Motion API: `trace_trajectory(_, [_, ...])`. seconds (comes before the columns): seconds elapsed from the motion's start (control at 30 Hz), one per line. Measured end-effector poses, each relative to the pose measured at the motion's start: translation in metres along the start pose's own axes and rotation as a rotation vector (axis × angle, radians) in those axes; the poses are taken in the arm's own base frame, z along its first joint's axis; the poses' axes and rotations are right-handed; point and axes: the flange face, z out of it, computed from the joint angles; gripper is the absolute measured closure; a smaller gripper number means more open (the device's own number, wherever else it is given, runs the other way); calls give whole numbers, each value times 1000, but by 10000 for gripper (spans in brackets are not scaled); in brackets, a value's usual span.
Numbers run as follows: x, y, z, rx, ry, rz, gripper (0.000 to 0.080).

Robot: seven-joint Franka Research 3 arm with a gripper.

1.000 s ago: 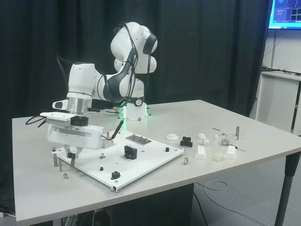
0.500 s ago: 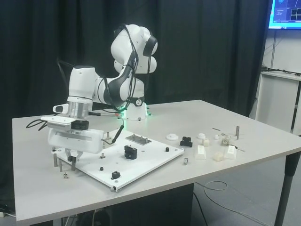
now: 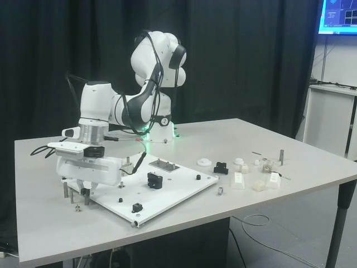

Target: Place square peg 3.

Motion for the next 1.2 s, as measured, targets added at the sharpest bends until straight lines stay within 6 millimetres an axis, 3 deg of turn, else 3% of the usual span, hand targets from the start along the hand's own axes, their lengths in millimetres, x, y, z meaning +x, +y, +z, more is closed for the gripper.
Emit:
trace_trajectory(1.03, [3, -1, 13, -22, -20, -8, 687])
trace_trajectory(1.07, [3, -2, 12, -21, -20, -8, 456])
trace_trajectory(1.2, [4, -4, 10, -17, -17, -10, 456])
